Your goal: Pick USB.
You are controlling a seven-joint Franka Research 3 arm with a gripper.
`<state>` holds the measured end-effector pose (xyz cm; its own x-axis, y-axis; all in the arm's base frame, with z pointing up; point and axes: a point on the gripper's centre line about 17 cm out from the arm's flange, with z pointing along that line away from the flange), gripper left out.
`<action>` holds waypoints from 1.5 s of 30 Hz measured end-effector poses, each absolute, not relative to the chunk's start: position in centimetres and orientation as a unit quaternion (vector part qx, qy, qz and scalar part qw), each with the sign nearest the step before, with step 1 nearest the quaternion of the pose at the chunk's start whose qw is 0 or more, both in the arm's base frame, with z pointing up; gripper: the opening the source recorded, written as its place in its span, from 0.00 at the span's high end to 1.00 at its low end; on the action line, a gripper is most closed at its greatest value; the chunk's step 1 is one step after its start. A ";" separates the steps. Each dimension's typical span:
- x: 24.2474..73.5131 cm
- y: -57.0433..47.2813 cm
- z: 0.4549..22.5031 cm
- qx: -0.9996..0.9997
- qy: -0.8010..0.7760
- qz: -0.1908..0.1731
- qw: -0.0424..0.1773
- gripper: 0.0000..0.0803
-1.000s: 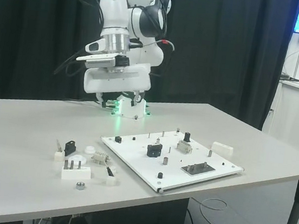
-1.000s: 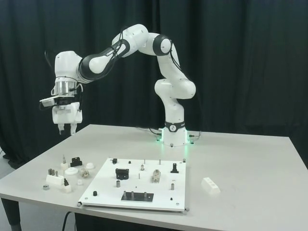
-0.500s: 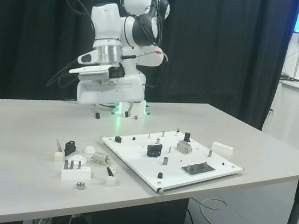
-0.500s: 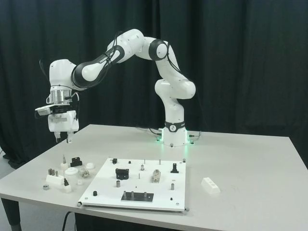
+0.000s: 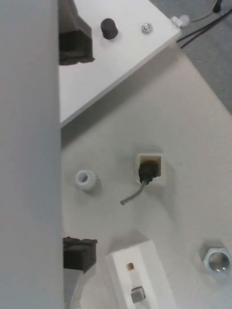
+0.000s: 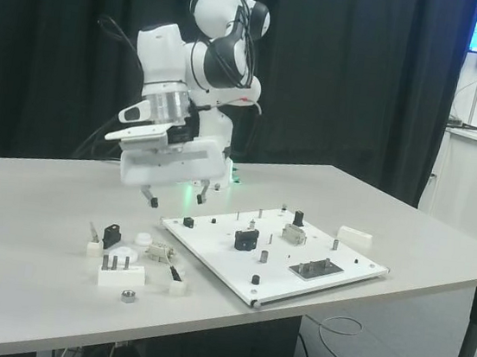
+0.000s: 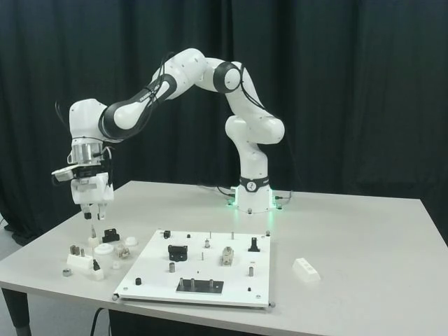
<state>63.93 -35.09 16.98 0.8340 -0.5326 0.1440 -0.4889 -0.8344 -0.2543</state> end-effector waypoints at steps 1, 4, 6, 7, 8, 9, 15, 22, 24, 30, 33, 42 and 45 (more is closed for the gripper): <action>64.0 -35.1 16.7 -0.952 0.269 -0.105 0.105 0.00; 64.1 -35.1 15.8 -0.951 0.270 -0.104 0.106 0.00; 64.1 -35.2 15.2 -0.952 0.269 -0.102 0.106 0.00; 64.1 -35.2 14.9 -0.952 0.269 -0.101 0.106 0.00; 64.2 -35.3 14.6 -0.952 0.269 -0.101 0.105 0.00; 64.2 -35.3 14.3 -0.952 0.269 -0.100 0.105 0.00; 64.4 -35.5 12.5 -0.953 0.264 -0.101 0.104 0.00; 64.6 -35.3 10.7 -0.952 0.264 -0.104 0.112 0.00; 64.7 -35.2 10.3 -0.951 0.268 -0.105 0.115 0.00; 65.0 -34.9 9.3 -0.949 0.274 -0.107 0.118 0.00; 65.2 -34.7 8.9 -0.947 0.278 -0.109 0.122 0.00; 65.8 -34.6 7.7 -0.941 0.290 -0.117 0.127 0.00; 65.9 -34.7 7.3 -0.941 0.292 -0.119 0.125 0.00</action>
